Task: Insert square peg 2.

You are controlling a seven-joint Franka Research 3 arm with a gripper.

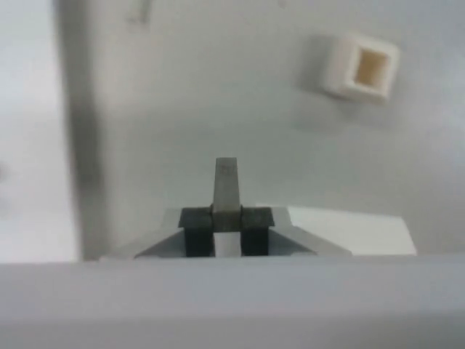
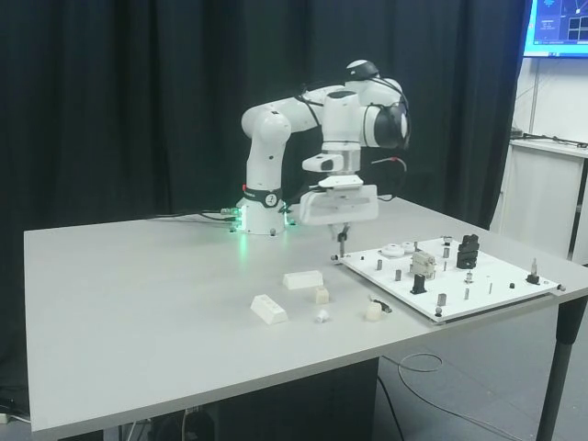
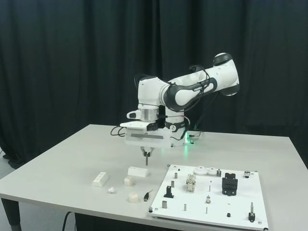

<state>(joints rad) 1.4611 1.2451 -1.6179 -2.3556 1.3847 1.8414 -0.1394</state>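
**Square peg held above the table**

The square peg (image 1: pixel 226 185) hangs upright in the gripper (image 1: pixel 226 231), a slim grey bar clamped between the two black fingers (image 1: pixel 195 231), its lower end free in the air over the grey table (image 2: pixel 138 285).

The white arm (image 3: pixel 192 89) reaches out from its base with the hand pointing straight down, near the corner of the white board (image 3: pixel 240 204). The peg's tip is clear of the table top in both room views.

The board carries several small fixtures, among them a black block (image 3: pixel 229 184). On the bare table beside it lie two long white blocks (image 3: pixel 138 171), well apart from each other, and a few small white cubes.

In the wrist view a white cube with a square hole (image 1: pixel 361 67) sits on the table, apart from the peg.
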